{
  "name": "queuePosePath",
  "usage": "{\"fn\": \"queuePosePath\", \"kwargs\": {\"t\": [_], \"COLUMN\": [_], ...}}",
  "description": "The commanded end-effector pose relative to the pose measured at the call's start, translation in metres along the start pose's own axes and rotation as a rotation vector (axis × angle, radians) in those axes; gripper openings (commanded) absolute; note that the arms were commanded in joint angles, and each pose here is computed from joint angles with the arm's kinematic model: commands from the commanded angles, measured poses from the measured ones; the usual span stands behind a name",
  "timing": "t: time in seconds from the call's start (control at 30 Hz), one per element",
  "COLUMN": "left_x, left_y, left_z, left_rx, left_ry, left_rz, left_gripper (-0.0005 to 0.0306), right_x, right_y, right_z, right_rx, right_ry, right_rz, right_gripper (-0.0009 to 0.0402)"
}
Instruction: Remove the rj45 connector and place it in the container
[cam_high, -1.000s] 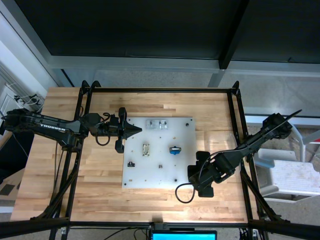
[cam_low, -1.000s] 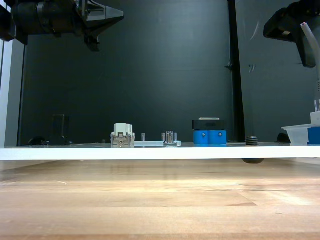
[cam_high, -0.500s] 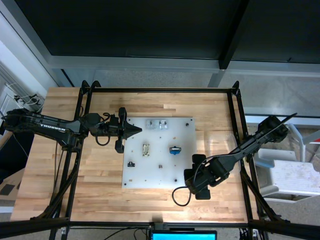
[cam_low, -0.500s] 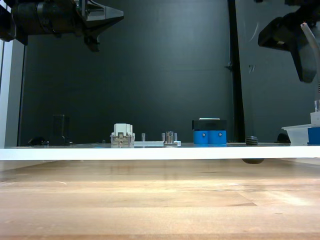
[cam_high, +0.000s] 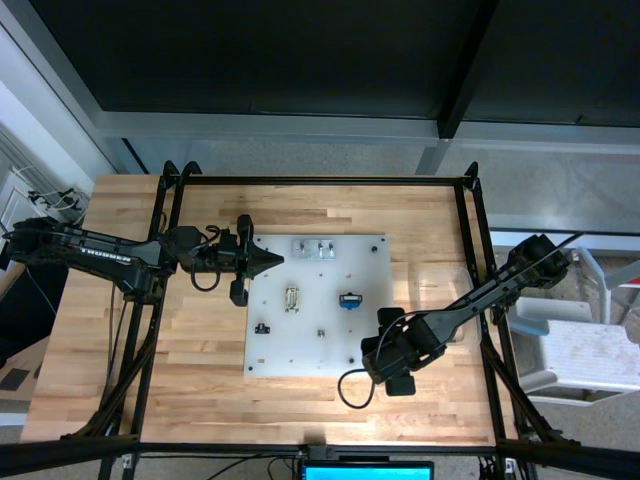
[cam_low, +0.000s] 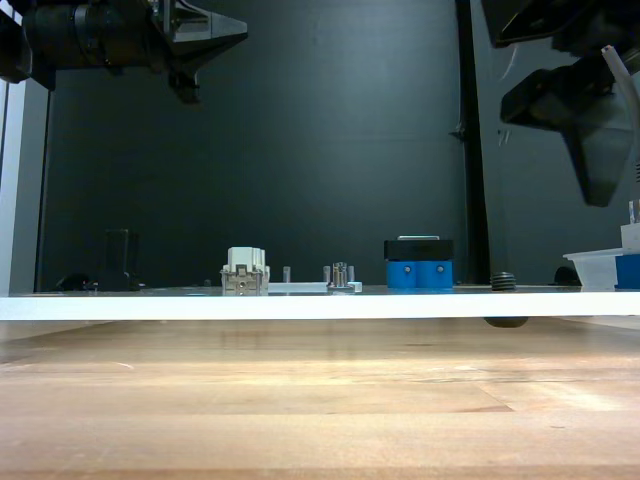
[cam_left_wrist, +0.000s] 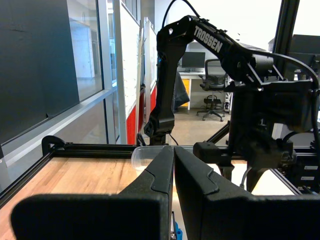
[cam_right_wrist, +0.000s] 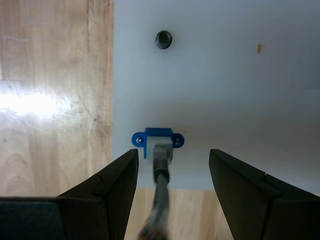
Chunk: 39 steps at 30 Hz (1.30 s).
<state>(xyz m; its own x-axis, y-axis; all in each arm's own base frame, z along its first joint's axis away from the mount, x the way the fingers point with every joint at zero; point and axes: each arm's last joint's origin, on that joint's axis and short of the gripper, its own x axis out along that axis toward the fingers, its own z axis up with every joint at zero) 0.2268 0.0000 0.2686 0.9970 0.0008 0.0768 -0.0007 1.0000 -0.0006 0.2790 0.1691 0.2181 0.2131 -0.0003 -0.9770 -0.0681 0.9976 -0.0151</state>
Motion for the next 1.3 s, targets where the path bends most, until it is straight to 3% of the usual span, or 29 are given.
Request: {"fn": "queuePosePath", "kwargs": {"t": [0.03,0.73,1.3], "left_x": [0.0,0.0001,0.0], "left_y": [0.0001,0.0,0.0], "left_z": [0.0,-0.0001,0.0], "left_rx": [0.0,0.0,0.0], "left_ry": [0.0,0.001,0.0], "left_rz": [0.0,0.0,0.0], "left_gripper": [0.0001,0.0001,0.0001], "right_x": [0.0025,0.0118,0.0114], "right_y": [-0.0016,-0.0053,-0.005], "right_z": [0.0001,-0.0047,-0.0044], "right_rx": [-0.007,0.014,0.018], "right_ry": [-0.001,0.016,0.011], "right_rz": [-0.004,-0.01,-0.007], "right_gripper": [0.0197,0.0193,0.0037]}}
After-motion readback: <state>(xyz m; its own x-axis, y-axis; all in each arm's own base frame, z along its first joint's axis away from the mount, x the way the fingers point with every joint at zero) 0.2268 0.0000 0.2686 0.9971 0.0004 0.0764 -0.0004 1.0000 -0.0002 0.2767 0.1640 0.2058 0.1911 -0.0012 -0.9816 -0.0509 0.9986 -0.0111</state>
